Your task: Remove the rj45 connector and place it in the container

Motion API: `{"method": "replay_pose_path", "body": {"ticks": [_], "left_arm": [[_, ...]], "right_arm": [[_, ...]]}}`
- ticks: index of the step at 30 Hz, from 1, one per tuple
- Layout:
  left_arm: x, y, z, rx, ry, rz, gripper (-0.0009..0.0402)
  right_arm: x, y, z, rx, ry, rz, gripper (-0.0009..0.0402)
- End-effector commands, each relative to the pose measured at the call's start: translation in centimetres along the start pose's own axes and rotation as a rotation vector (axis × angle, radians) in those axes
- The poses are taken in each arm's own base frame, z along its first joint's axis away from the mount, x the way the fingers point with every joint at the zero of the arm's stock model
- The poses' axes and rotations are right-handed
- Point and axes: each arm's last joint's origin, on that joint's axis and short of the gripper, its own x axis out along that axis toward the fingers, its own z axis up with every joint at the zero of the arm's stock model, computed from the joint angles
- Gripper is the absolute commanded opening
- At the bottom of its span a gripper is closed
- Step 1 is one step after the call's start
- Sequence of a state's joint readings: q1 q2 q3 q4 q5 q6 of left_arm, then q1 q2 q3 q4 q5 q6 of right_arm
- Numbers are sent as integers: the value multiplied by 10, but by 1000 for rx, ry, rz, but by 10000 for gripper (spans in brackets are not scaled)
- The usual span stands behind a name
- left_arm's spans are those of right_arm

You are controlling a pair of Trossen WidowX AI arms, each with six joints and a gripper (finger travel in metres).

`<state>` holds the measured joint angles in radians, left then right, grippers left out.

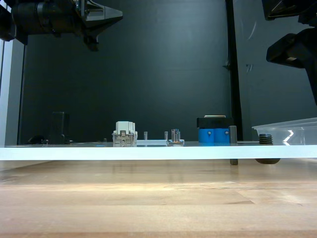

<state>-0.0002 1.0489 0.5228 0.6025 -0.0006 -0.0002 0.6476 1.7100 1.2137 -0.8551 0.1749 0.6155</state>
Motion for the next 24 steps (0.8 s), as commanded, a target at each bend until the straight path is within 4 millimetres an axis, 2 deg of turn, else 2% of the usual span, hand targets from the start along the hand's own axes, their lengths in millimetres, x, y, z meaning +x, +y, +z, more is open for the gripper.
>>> {"method": "replay_pose_path", "body": {"ticks": [1,10,24], "left_arm": [[0,0,0,0,0,0,1],[0,0,0,0,0,0,1],[0,0,0,0,0,0,1]], "right_arm": [[-1,0,0,1,-1,4,81],[-1,0,0,-3,-4,2,-3],[-3,1,2,-1,-18,3,0]]}}
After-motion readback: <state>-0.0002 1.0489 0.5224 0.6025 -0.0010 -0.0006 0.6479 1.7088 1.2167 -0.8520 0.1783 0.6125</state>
